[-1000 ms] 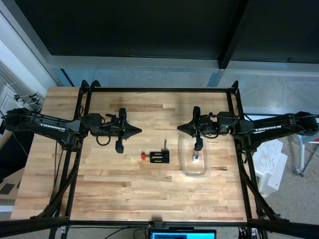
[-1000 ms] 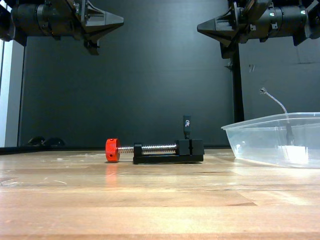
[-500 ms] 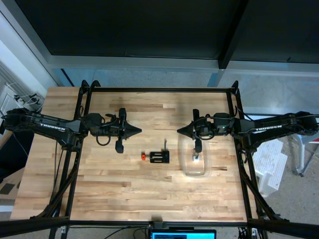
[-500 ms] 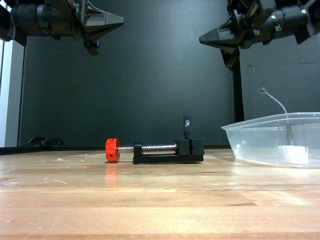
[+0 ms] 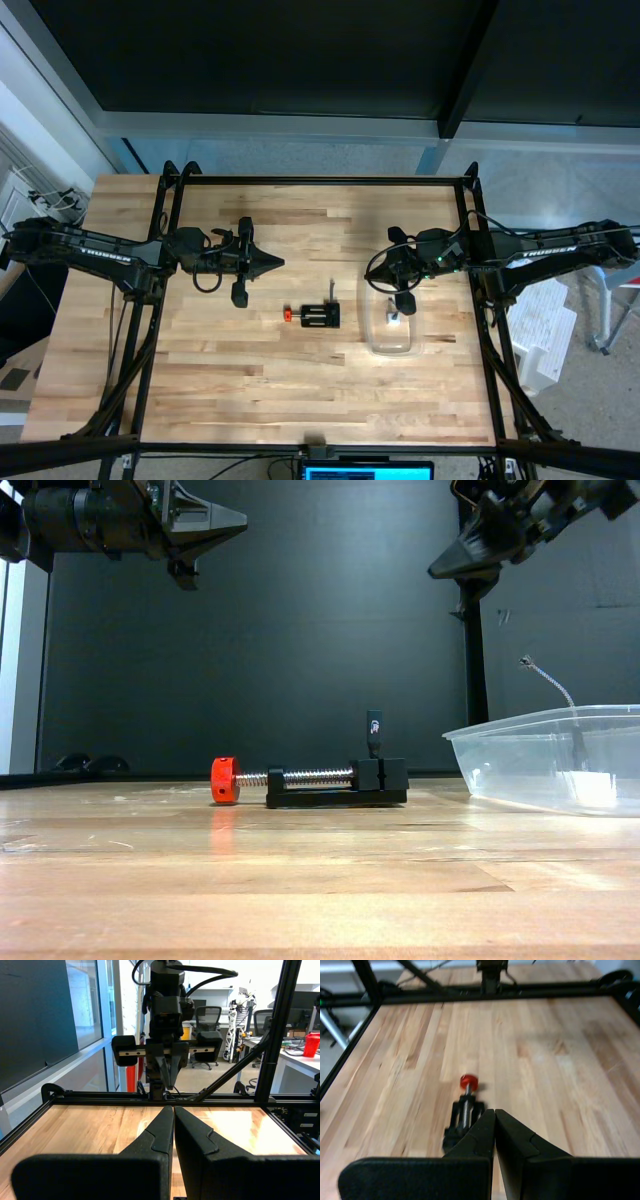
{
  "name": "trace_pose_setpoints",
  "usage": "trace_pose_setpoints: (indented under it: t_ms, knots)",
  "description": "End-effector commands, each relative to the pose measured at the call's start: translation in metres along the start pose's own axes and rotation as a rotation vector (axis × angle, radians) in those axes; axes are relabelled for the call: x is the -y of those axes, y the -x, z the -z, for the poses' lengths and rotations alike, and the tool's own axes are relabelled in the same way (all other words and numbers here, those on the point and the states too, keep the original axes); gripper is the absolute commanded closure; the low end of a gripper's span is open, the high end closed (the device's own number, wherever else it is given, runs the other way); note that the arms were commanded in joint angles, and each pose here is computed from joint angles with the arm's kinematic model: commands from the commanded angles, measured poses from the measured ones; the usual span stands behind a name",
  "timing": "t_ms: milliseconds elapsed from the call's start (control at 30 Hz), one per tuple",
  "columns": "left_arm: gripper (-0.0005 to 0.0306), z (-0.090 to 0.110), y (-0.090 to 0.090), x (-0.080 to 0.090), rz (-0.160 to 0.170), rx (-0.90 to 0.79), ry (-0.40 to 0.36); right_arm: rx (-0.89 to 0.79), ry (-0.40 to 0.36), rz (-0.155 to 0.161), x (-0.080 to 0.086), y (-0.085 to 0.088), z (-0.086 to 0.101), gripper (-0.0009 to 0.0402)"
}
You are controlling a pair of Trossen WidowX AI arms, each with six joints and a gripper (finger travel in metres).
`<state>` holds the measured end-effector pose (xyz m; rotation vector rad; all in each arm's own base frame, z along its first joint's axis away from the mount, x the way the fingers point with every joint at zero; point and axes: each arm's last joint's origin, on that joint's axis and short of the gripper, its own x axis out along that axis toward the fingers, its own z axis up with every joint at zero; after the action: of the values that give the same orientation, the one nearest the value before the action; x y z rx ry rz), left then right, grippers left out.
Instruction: Pick the USB-C connector and install on taskboard
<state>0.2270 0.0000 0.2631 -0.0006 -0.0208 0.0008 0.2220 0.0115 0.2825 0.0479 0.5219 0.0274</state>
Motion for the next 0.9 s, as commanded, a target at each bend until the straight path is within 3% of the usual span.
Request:
trace_pose_setpoints:
  t_ms: [33, 433, 733, 900]
  knots:
    - [0.03, 0.0, 0.0, 0.0, 0.0, 0.0, 0.0, -0.06, -0.007, -0.002, -0.002, 0.007, -0.005, 0.0393]
    - [0.03, 0.0, 0.0, 0.0, 0.0, 0.0, 0.0, -0.349, -0.081, -0.004, -0.013, 0.033, -0.005, 0.0393]
    - [0.03, 0.0, 0.0, 0.0, 0.0, 0.0, 0.0, -0.546, -0.105, 0.02, -0.016, 0.04, 0.006, 0.0393]
    - [0.03, 0.0, 0.0, 0.0, 0.0, 0.0, 0.0, -0.644, -0.103, 0.04, -0.018, 0.034, 0.004, 0.0393]
